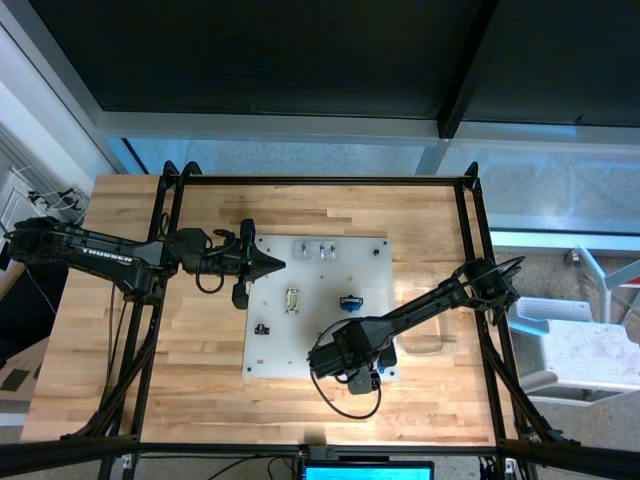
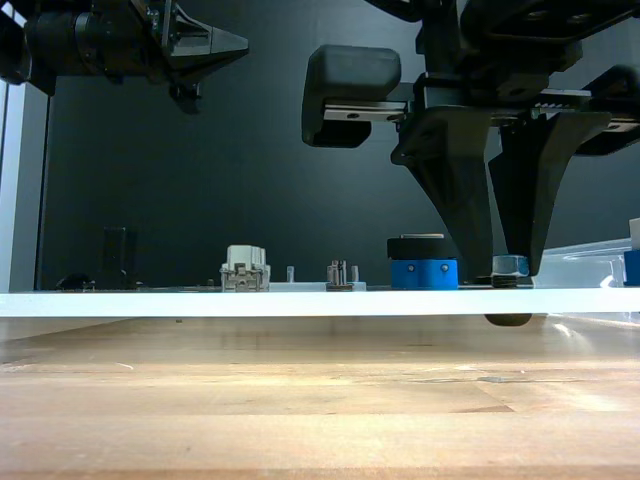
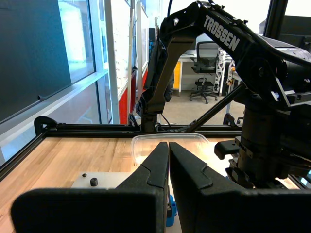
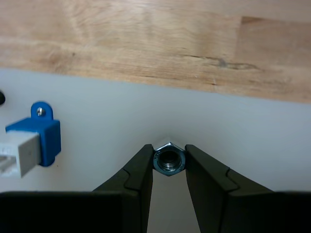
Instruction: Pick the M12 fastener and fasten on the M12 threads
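The small silver hex M12 nut (image 4: 168, 161) is gripped btwn the narrowed black fingers (image 4: 138, 174) of the right gripper (image 2: 507, 264), low at the near right edge of the white square board (image 1: 270, 345). In the low view it is seen resting on a thin dark base at board level. The short dark threaded stud is hidden by nut & fingers, so it cannot be told whether the nut is threaded on. In the high view both are covered by the gripper body.

Just left of the nut a blue-and-black round fitting (image 2: 423, 264) is stood. Further left are a beige connector block (image 2: 245, 270) & small silver posts (image 2: 340, 272). A blue-and-white plug (image 4: 34, 141) is seen near the fingers. A clear plastic tray (image 1: 428, 350) lies right of the board on the wooden table (image 1: 180, 340), partly under the right arm (image 3: 221, 31), on which "TROSSEN" is read.

The left gripper (image 1: 272, 265) is held high over the board's far left edge, fingers (image 3: 150, 165) pressed together.
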Controlling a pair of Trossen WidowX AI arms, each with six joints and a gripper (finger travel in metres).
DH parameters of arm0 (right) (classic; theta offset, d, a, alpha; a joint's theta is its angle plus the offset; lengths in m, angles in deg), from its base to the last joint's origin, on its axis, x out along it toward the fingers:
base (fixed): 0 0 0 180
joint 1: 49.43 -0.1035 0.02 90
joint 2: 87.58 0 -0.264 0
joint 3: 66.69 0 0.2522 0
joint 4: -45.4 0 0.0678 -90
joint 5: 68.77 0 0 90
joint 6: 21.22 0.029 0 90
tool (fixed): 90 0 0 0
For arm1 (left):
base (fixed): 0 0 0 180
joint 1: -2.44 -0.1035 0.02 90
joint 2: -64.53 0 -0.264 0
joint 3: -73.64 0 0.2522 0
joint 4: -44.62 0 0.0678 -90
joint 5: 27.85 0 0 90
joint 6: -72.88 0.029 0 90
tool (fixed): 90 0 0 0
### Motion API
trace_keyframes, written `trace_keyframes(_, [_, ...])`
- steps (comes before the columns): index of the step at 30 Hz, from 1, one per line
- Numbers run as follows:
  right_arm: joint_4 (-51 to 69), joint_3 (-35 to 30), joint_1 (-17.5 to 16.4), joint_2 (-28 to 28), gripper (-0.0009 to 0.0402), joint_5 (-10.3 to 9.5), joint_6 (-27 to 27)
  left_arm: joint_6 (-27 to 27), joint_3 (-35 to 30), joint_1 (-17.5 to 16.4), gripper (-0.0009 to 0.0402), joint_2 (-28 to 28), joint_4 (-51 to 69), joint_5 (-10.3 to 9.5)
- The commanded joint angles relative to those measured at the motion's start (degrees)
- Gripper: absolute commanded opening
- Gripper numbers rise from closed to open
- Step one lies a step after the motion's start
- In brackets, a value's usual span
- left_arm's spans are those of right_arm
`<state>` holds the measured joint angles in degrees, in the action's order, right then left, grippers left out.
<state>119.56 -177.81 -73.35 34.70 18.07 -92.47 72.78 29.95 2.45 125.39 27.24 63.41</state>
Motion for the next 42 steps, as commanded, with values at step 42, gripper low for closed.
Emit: trace_keyframes(42, [0.15, -0.07, 0.02, -0.15, 0.0035, 0.52, 95.82, 0.00, -0.02, 0.00, 0.0000, 0.00, -0.02, 0.00])
